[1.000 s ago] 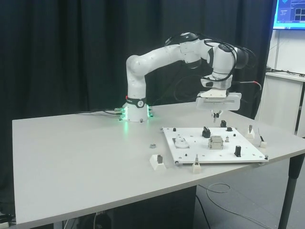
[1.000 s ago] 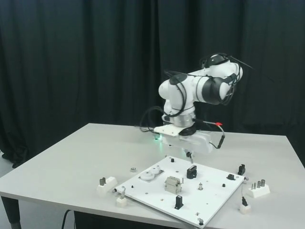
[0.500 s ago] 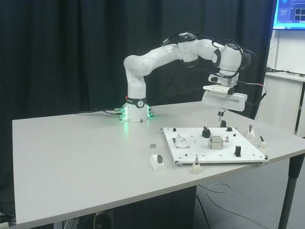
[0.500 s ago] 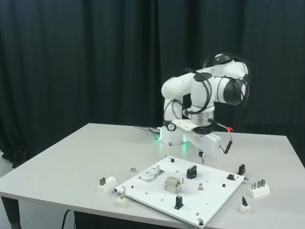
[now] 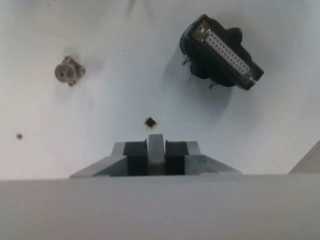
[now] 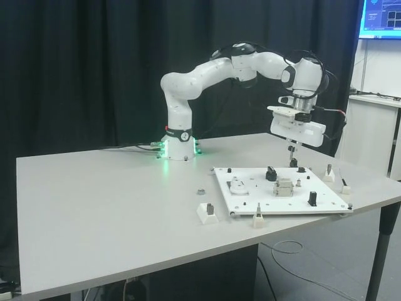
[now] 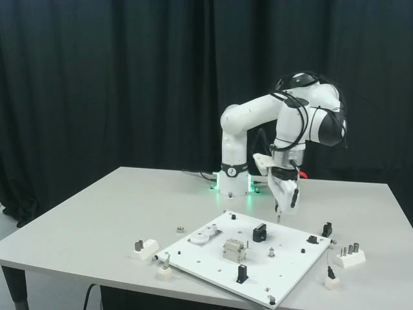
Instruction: Insert square peg 2.
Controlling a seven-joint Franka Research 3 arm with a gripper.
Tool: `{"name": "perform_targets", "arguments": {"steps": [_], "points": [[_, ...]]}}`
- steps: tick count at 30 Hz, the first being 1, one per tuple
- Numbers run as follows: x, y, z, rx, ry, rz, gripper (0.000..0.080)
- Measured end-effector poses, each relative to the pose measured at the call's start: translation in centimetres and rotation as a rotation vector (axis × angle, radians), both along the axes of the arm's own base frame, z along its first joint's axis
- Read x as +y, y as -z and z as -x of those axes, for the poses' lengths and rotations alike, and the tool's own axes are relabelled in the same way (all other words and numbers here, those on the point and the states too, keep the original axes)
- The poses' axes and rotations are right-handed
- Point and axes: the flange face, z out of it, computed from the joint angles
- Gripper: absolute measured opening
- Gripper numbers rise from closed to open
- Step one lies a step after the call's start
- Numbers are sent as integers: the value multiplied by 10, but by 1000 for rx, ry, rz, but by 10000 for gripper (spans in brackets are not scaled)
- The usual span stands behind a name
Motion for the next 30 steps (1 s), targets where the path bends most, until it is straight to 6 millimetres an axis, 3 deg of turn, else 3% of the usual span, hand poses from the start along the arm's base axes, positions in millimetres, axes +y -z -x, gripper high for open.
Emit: {"name": "perform_targets", "arguments": {"steps": [15,30], "points": [[11,12,7,-104,309,62,72],[2,16,6,-130,445,64,72]]}}
